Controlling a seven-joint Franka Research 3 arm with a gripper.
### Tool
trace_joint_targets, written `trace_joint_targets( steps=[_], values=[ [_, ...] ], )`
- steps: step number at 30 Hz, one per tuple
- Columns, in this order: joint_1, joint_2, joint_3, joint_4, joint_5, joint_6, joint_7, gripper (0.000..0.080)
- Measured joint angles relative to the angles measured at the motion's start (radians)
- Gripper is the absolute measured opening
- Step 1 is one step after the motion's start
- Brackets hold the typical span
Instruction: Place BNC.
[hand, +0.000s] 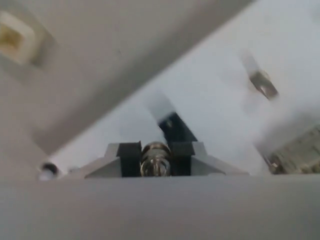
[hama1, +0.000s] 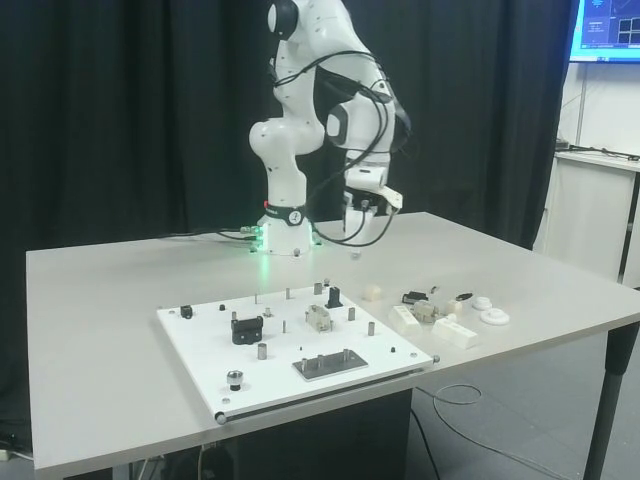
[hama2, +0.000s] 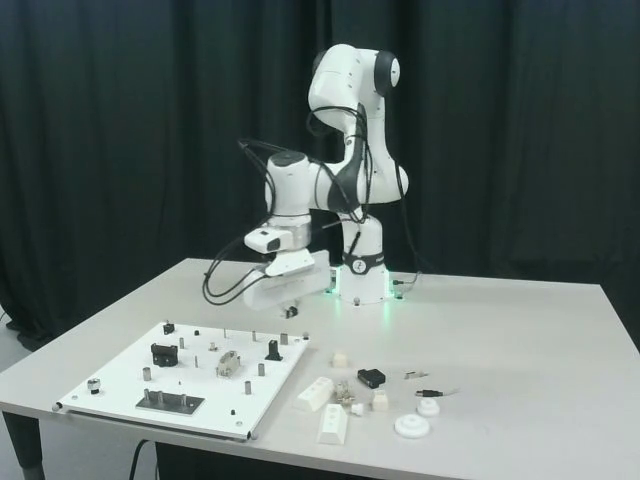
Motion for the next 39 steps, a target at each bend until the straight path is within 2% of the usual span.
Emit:
trace_joint_targets(
  steps=[13,26,29,39],
  values=[
    [0.095,-0.005,0.055,-0.012,-0.021,0.003,0.262,0.012],
    [0.139,0.001,0.146,-0.012,-0.102,0.014,0.571,0.012],
    [0.139,0.007,0.166,-0.012,-0.114,0.025,0.624,0.012],
    [0.138,0.054,0.22,-0.008,-0.115,0.1,0.754,0.012]
  ],
)
